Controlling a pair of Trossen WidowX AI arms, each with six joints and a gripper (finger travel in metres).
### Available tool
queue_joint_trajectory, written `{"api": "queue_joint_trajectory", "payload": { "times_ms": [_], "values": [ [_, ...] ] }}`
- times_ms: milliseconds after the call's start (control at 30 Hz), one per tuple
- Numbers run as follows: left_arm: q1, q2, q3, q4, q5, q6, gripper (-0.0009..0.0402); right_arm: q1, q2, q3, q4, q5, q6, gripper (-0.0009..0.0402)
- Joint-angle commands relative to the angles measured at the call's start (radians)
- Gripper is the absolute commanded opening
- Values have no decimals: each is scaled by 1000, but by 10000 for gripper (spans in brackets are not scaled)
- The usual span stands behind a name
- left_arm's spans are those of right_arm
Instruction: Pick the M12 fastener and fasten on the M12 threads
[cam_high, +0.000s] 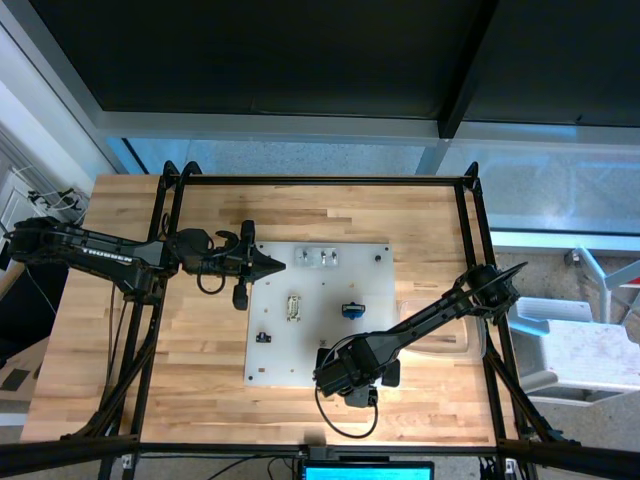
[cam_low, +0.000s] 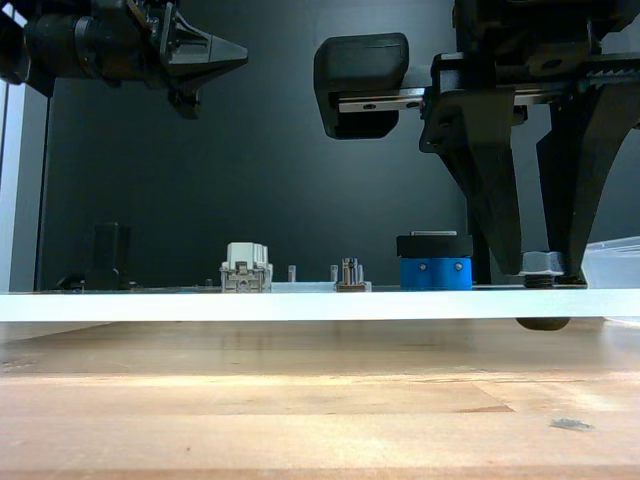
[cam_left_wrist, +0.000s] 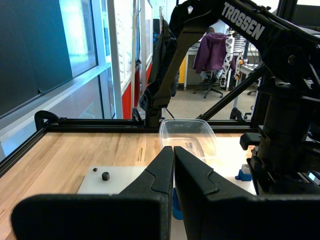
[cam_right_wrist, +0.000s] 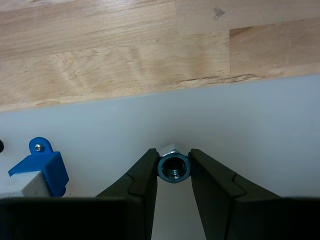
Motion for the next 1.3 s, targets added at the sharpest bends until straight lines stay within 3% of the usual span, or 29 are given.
{"api": "queue_joint_trajectory", "payload": {
  "times_ms": [33,733,1033,1300],
  "values": [
    [0,0,0,0,0,0,0,0,0,-2,-1,0,4,20],
    [0,0,0,0,0,0,0,0,0,-5,3,0,24,20],
    [0,0,0,0,0,0,0,-1,0,-5,6,1,255,20],
    [0,0,0,0,0,0,0,-1,0,-5,6,1,600,20]
  ]
}}
